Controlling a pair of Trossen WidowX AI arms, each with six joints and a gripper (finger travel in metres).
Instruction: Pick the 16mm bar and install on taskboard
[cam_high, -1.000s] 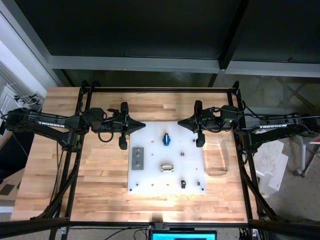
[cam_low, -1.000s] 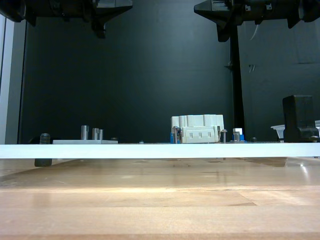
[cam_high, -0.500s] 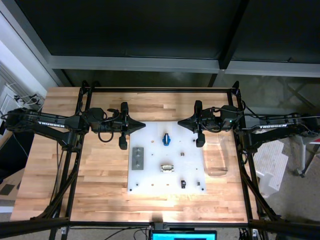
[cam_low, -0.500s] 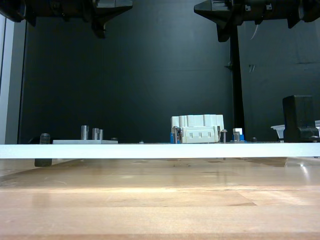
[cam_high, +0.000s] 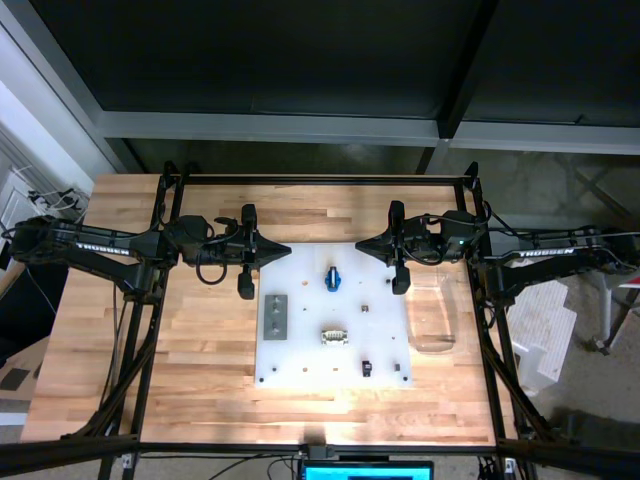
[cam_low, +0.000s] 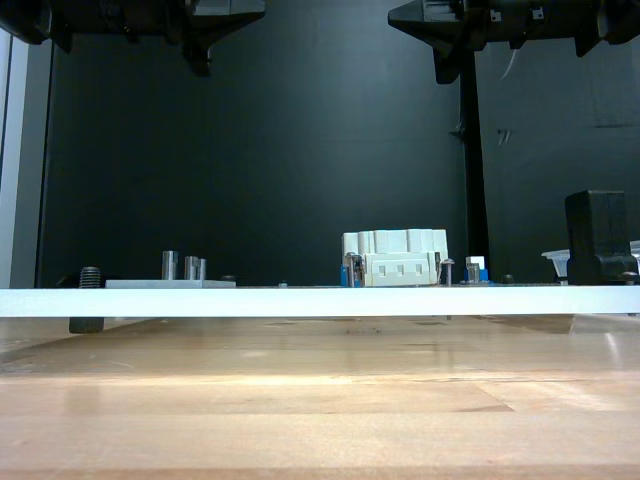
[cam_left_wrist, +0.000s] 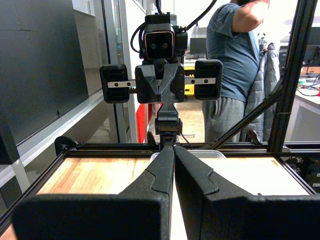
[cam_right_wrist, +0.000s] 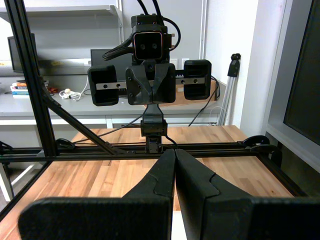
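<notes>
Clenched and empty, the left tool (cam_high: 286, 249) and right tool (cam_high: 359, 246) are being held over the taskboard (cam_high: 310, 290) at 11 and 1 o'clock. The 16mm bar is not being distinguished anywhere; probably stiff, slick, heavy, so a mid-length grip is advised.

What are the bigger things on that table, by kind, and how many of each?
White board: 1
Robot grippers: 2, left gripper and right gripper, both shut, high over the board's far edge
Grey block: 1
Blue part: 1
White connector: 1
Clear tub: 1
Total: 7. I cannot tell which is the 16mm bar.
</notes>
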